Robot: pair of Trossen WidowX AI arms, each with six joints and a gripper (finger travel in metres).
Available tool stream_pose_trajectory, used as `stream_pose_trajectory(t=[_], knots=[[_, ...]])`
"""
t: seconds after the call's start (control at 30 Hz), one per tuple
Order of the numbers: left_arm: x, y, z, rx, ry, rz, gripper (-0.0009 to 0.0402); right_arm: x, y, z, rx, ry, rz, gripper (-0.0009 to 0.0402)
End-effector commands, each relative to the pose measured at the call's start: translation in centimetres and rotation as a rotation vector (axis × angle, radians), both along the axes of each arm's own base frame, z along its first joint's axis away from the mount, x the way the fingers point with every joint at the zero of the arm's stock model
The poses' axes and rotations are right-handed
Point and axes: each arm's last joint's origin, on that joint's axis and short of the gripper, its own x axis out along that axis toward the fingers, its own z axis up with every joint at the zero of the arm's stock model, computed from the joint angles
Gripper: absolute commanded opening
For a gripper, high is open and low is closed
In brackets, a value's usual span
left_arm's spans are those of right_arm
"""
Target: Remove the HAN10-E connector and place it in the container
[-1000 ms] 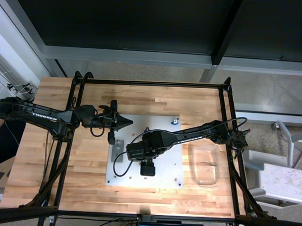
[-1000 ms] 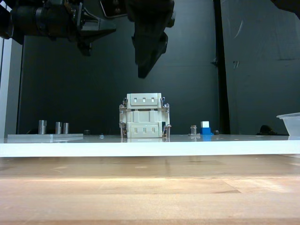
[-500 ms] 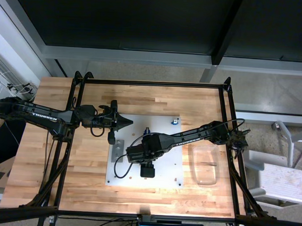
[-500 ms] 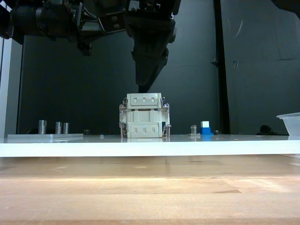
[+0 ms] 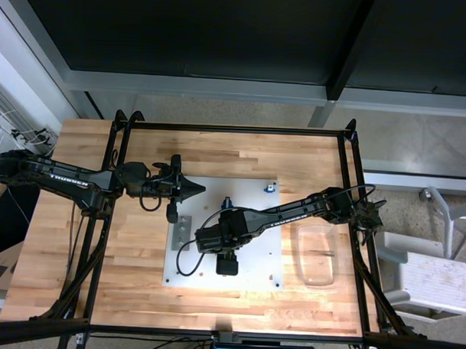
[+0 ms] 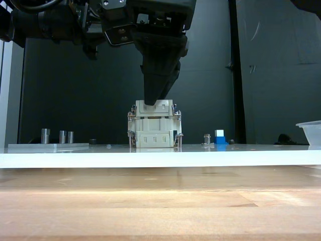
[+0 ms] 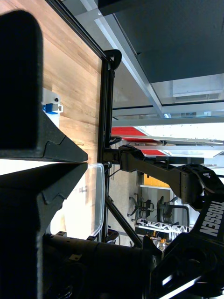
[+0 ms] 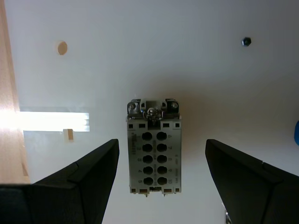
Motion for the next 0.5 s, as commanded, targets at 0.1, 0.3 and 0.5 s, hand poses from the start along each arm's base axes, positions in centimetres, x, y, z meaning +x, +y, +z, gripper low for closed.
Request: stream_pose_trajectory(t=[0.1, 0.3, 0.5], knots=[[0.0, 0.0, 0.0, 0.0, -0.001, 0.0, 0.0, 0.0, 0.1, -0.4, -0.002, 0.004, 0.003, 0.0259], [0.0, 0.0, 0.0, 0.0, 0.0, 0.0, 0.0, 0.0, 0.1, -0.9, 0.001, -0.004, 0.005, 0.0259], [0.0, 0.0, 0.0, 0.0, -0.001, 0.0, 0.0, 0.0, 0.1, -1.3, 0.0, -0.001, 0.006, 0.0259]])
